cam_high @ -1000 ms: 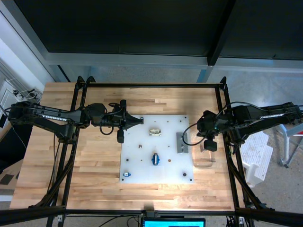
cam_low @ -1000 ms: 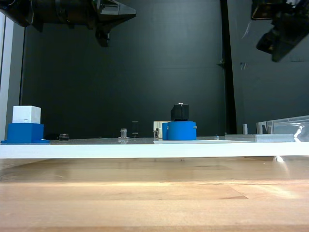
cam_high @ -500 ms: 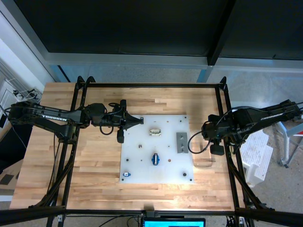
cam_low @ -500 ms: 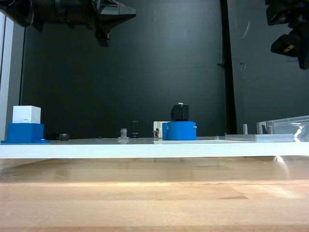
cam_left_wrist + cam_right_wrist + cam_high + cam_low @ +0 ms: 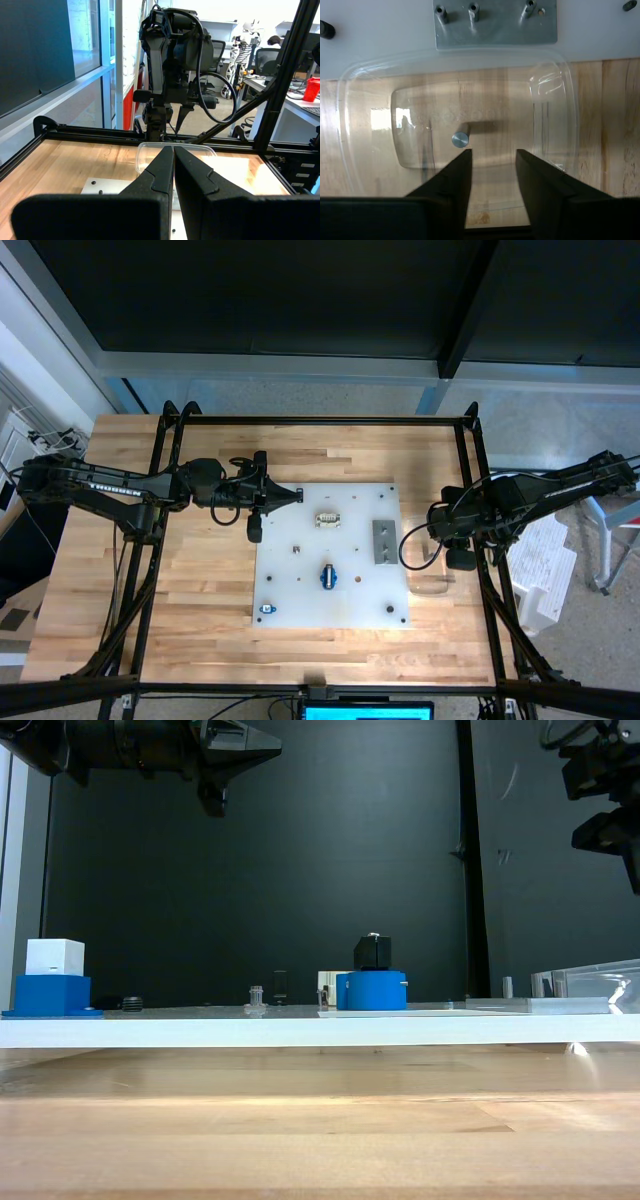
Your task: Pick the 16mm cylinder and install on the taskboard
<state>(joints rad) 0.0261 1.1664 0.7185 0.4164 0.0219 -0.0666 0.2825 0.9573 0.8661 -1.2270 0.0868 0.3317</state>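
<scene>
**Gripper status: right arm over the tray, left arm above the board**

1. Right gripper (image 5: 492,155): pointed straight down over the clear plastic tray (image 5: 560,125). The tray sits on the wooden table (image 5: 200,590), just beside the right edge of the white taskboard (image 5: 350,530). The fingers (image 5: 455,175) stand partly open with a moderate gap. Nothing is held between them and they touch nothing. In the low view the gripper hangs well above the tray.

2. 16mm cylinder (image 5: 460,139): inside the tray, on its floor, with the round end face turned toward the wrist camera. It sits near the tip of one finger rather than within the gap, and is clear of both.

3. Grey metal block (image 5: 495,22): fixed on the board just beyond the tray's far rim, with three short pins standing on it.

4. Left gripper (image 5: 173,150): held level, high above the board's far left corner, pointing toward the right arm. Its fingers are pressed together along their whole length and carry nothing.
</scene>
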